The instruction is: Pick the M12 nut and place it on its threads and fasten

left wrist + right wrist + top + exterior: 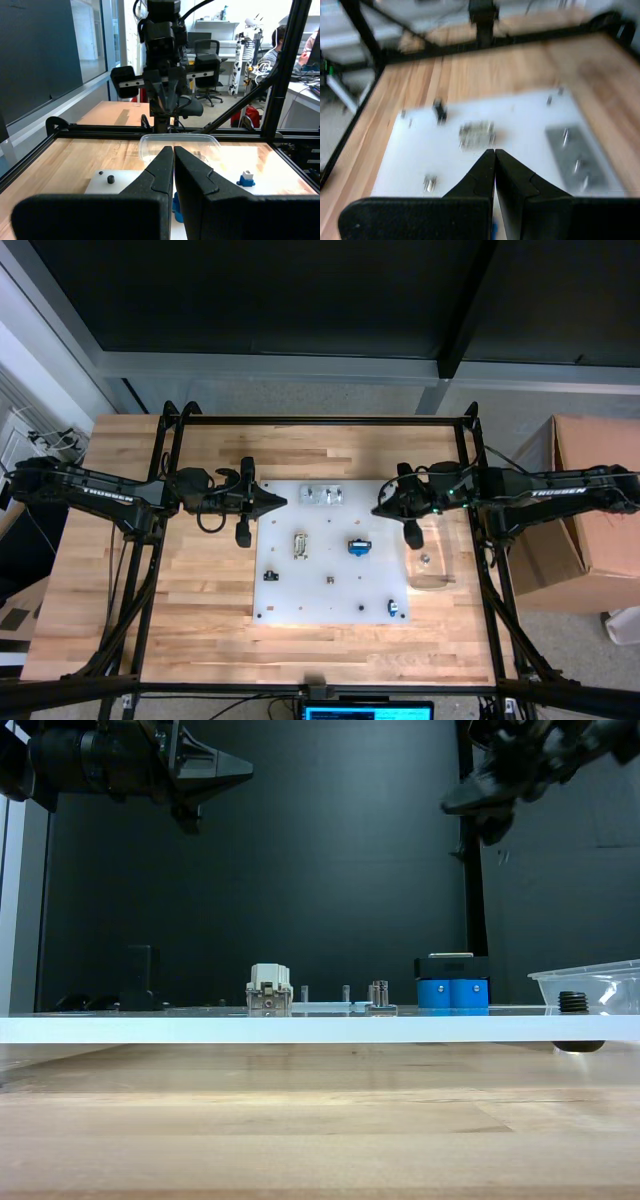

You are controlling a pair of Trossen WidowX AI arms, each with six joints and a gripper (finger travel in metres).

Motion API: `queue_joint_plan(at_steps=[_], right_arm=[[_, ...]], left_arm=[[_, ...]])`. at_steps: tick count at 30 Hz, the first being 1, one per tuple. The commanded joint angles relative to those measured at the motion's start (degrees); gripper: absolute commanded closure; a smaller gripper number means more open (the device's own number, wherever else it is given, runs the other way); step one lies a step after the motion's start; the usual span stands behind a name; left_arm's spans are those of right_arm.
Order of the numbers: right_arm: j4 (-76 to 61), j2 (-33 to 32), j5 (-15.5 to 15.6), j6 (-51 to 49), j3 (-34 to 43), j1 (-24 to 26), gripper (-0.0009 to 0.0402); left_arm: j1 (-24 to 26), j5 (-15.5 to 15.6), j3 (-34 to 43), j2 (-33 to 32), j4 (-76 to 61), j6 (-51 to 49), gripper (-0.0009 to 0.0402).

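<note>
- Plainly, nothing is done yet: the M12 nut [424, 561] lies free in the clear tray [445, 575], off its stud [572, 1003], whose ribs show bare.
- Picking, seating and fastening all seem left to do.
- The tray appears to hold only the nut.
- The left tool [278, 502] hangs over the white board [300, 590] at its far left, the right tool [380, 509] at its far right; both are pressed together, empty.
</note>
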State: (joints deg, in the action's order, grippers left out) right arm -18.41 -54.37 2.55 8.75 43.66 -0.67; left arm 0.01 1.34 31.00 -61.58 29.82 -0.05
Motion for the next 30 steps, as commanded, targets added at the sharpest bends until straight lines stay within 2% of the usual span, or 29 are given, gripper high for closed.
queue_joint_plan(at_steps=[1,9,13,17,20,27,30], right_arm=[[-13.7,-1.7,0.0,2.8,4.5,-1.6,0.0393],[-39.1,-9.1,-0.1,13.6,13.1,-6.6,0.0393],[-46.7,-13.0,-0.1,21.1,14.7,-9.0,0.0393],[-48.6,-14.8,0.0,31.0,13.8,-10.3,0.0386],[-48.2,-14.8,0.0,37.6,12.4,-10.4,0.0353],[-47.6,-14.8,0.0,46.0,7.6,-10.6,0.023],[-46.5,-14.8,-0.1,47.9,5.2,-11.2,0.019]], left_arm=[[0.0,0.0,0.0,0.0,0.0,0.0,0.0393],[0.0,0.0,0.0,0.0,0.0,0.0,0.0393],[0.0,0.0,0.0,0.0,0.0,0.0,0.0393],[0.0,0.0,0.0,0.0,0.0,0.0,0.0393],[0.0,0.0,0.0,0.0,0.0,0.0,0.0393],[0.0,0.0,0.0,0.0,0.0,0.0,0.0393],[0.0,0.0,0.0,0.0,0.0,0.0,0.0393]])
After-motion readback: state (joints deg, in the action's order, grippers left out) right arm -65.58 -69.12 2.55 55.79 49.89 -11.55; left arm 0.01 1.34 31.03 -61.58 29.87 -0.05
